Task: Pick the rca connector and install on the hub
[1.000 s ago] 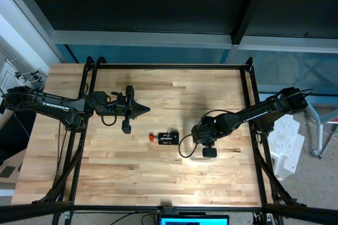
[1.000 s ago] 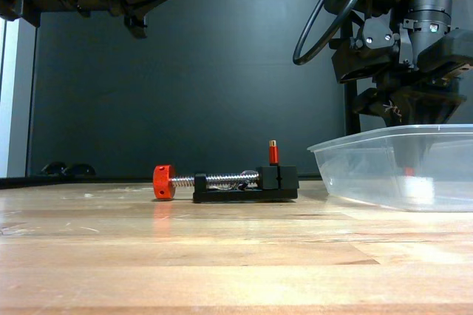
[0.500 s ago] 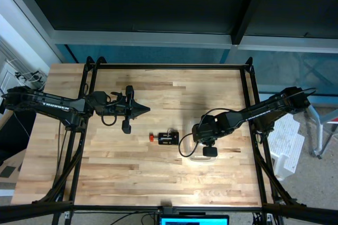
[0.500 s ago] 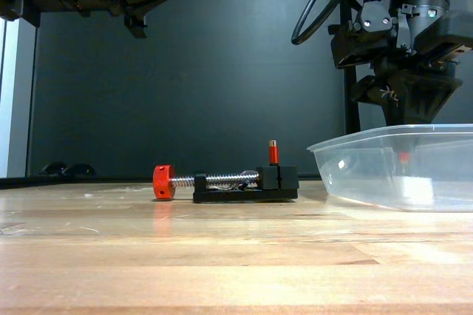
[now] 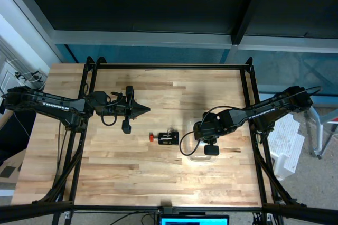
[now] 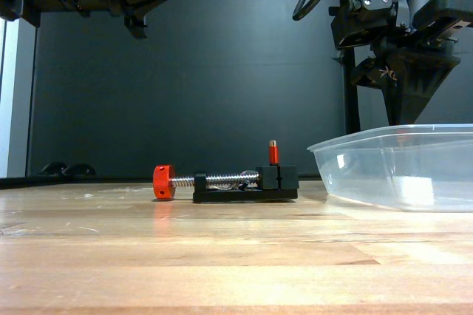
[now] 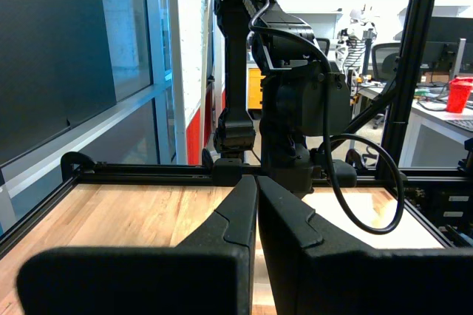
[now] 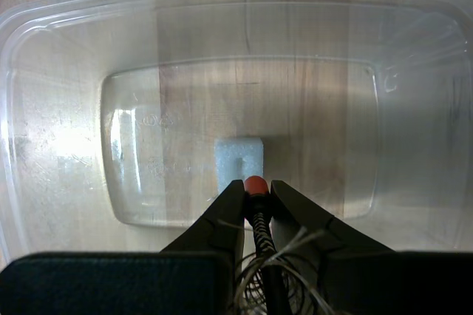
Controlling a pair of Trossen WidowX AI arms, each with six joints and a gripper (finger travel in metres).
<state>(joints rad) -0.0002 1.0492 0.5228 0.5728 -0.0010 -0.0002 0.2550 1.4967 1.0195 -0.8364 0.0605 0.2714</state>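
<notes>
I am lifting my right gripper (image 8: pixel 256 186) out of the clear tray (image 6: pixel 347 174). A second ago its tips were sitting deep inside, down by the white foam block (image 8: pixel 239 158); now, in the low view, they are hanging about level with the tray's rim. The gripper is clenched on the rca connector (image 8: pixel 256 183), whose red tip is peeking out between the fingers, with a dark coiled body and thin loose wires trailing back behind it. The foam block is staying on the tray floor, so the connector is coming away clean and riding with me, above the tray's inside and off the surface.

I am reading this as the pick being done and the carry beginning. The hub (image 5: pixel 169 139) is lying on the surface just beside the tray, on the left arm's side. It looks untouched, with its red knob (image 6: pixel 163 181) pointing away from the tray and a red upright post (image 6: pixel 273 152) standing at the block end. I am judging that I need a little more height before travelling sideways, since the trailing wires could catch the tray wall.

My left gripper (image 7: pixel 256 182) is hanging parked, fingers pressed together, high over the surface and well apart from the hub.
</notes>
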